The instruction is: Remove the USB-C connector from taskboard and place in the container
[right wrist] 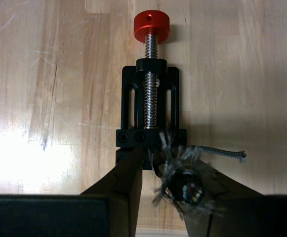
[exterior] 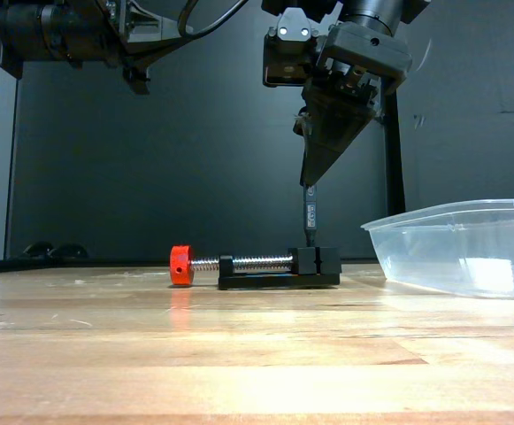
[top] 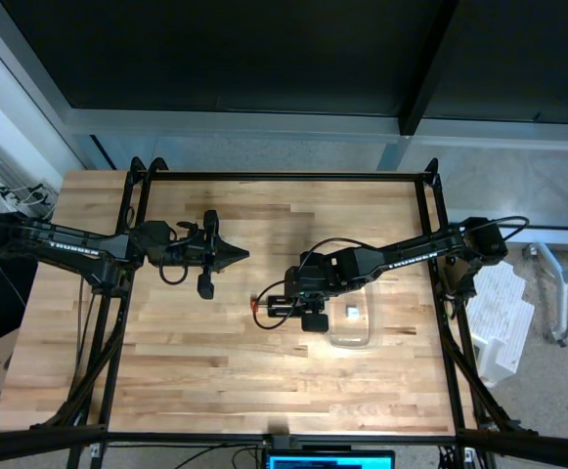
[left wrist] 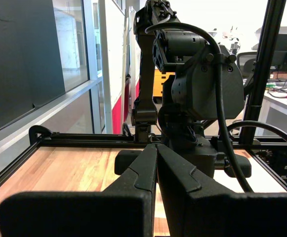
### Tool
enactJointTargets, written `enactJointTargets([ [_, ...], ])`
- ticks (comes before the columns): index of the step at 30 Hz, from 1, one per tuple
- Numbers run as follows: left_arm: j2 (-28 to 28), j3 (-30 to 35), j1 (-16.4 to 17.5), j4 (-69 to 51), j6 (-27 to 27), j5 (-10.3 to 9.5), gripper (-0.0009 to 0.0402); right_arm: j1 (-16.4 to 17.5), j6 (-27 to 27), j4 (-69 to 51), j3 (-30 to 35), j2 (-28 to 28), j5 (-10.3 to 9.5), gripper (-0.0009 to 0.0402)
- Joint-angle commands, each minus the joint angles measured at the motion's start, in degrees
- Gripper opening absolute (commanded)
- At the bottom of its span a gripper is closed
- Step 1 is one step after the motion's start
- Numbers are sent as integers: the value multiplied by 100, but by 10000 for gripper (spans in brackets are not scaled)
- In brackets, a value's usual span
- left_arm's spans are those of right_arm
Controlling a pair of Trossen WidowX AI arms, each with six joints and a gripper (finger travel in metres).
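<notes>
The taskboard (exterior: pixel 279 266), a small black fixture with an orange-red knob (exterior: pixel 181 265), lies on the wooden table just left of the container (exterior: pixel 456 252). The USB-C connector (exterior: pixel 310 221) stands upright with its lower end at the top of the fixture. My right gripper (exterior: pixel 310 183) points straight down and is shut on the connector's upper end. In the right wrist view the frayed cable stub (right wrist: pixel 183 190) shows between the fingers of the right gripper (right wrist: pixel 168 155), over the taskboard (right wrist: pixel 128 98). My left gripper (top: pixel 242 256) hangs shut and empty, well left of the taskboard (top: pixel 274 306).
The clear container (top: pixel 352 342) lies just right of the fixture, with a small pale square piece (top: pixel 353 312) inside it. A black metal frame (top: pixel 284 176) runs round the table's edges. Bare wood stretches toward the near edge.
</notes>
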Motion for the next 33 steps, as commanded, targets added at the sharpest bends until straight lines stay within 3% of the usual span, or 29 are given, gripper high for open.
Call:
enactJointTargets([
  [1, 0, 0, 2, 2, 0, 2, 0, 2, 7, 0, 0, -4, 0, 57],
  [12, 2, 0, 0, 2, 0, 2, 0, 2, 4, 0, 0, -4, 0, -2],
  [33, 2, 0, 2, 2, 0, 2, 0, 2, -39, 4, 15, -17, 0, 0],
])
